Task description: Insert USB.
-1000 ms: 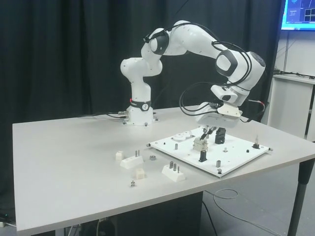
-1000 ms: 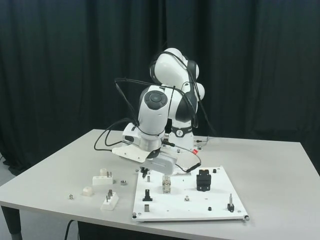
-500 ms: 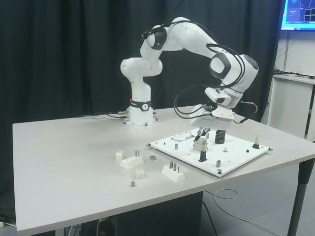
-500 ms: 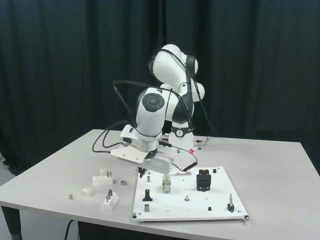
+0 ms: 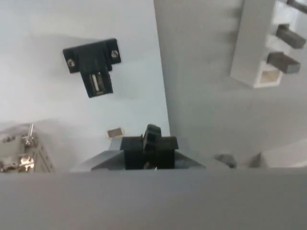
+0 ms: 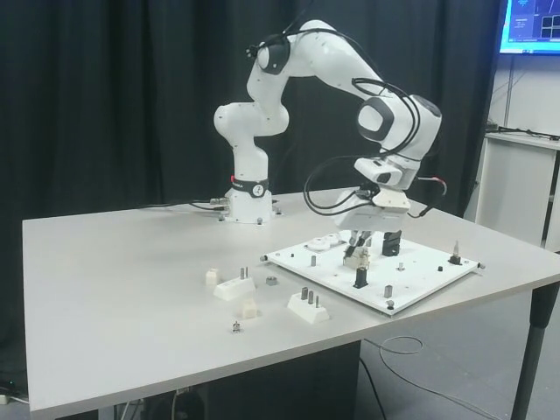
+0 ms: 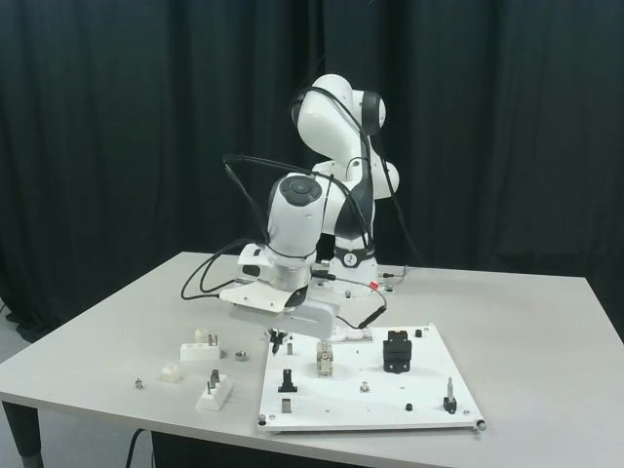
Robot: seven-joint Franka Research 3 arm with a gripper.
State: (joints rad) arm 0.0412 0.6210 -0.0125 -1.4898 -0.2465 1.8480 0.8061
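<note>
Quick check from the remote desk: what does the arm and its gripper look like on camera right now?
The Franka arm is white with rounded links and black joint caps. Loose black cables loop from the upper links down to the wrist. The gripper has black jaws under a white, flat hand body. The base sits bolted on the grey table.

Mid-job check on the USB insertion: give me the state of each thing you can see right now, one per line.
gripper: shut on a small black part, above the board's edge
small black part: pinched between the fingertips, not yet inserted
black socket: mounted on the board, slot unoccupied
white board: flat on the grey table, fixtures upright
white holder blocks: off the board, pegs upright
</note>
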